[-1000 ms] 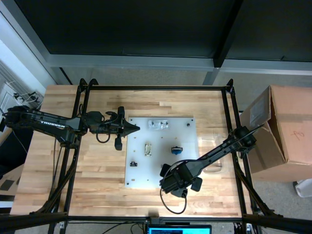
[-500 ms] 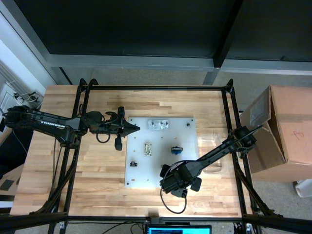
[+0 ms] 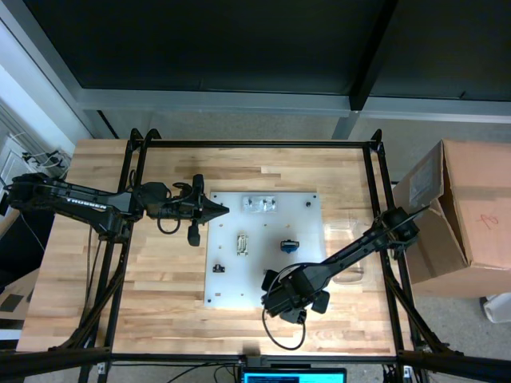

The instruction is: Pick the M12 nut and place it on its threads and fasten

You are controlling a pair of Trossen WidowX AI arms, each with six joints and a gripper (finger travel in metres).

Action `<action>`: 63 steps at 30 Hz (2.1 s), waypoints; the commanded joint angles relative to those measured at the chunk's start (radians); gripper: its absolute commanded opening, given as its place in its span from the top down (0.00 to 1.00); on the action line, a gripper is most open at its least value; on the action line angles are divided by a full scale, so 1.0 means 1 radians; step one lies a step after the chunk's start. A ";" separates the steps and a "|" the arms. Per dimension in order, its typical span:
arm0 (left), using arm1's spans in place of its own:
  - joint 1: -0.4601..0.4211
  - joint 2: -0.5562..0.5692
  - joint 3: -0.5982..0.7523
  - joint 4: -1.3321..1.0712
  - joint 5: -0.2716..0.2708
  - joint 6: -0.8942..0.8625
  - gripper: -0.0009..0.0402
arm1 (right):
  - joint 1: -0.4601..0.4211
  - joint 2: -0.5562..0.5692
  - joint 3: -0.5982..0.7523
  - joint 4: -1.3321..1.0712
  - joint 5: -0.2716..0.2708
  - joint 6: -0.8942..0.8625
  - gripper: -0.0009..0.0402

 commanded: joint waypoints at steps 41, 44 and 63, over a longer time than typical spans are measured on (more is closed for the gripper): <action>0.000 0.000 0.000 0.001 0.000 0.000 0.98 | -0.011 0.016 -0.007 0.022 -0.001 1.028 0.96; 0.000 0.000 0.000 0.001 0.000 0.000 0.98 | -0.011 0.016 -0.007 0.022 -0.001 1.198 0.96; 0.000 0.000 0.000 0.002 0.000 0.000 0.98 | -0.011 0.016 -0.008 0.036 0.002 2.160 0.96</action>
